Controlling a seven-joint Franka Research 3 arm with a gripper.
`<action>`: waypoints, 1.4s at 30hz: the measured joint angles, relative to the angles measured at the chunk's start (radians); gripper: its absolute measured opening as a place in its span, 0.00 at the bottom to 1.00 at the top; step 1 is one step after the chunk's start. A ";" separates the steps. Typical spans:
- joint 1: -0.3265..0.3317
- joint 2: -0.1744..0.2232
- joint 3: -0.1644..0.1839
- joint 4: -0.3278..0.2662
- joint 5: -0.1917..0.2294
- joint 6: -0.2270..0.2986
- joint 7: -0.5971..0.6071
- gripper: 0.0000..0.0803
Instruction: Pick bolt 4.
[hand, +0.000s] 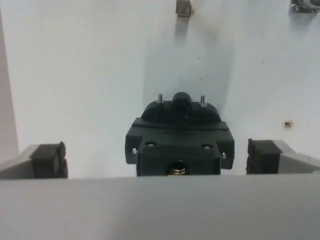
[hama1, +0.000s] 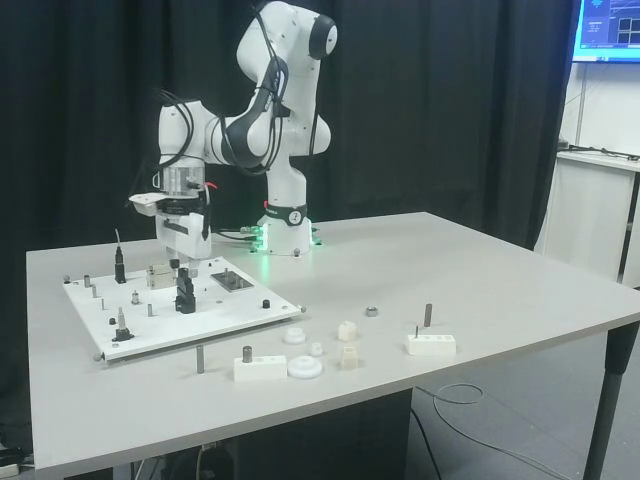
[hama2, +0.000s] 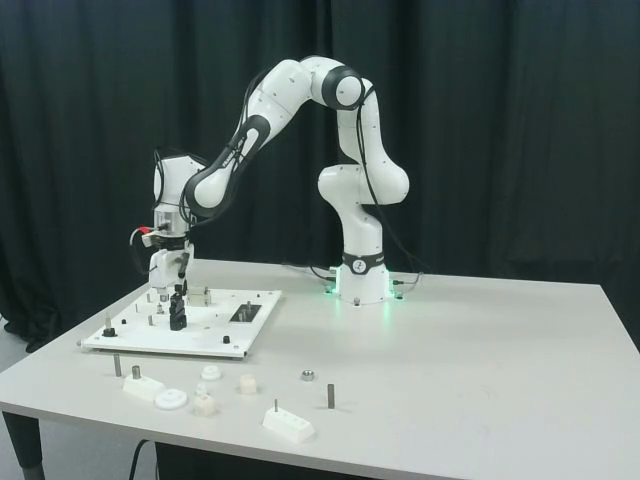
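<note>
Under open claw (hand: 156, 159), one black fixture (hand: 179, 137)

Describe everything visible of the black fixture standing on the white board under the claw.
The black fixture looks like moulded plastic: a blocky lower body with a rounded cap, two thin metal pins rising from the cap and small screws at its corners. A metal bolt head shows at its near edge. It stands upright on the white board, between the open claw's fingers, which do not touch it.
</note>
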 joint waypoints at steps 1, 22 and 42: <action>0.000 0.000 0.000 0.000 0.000 0.000 0.000 1.00; 0.000 -0.042 -0.011 0.004 -0.002 -0.019 0.000 1.00; 0.033 -0.151 -0.002 0.010 -0.056 -0.102 -0.055 1.00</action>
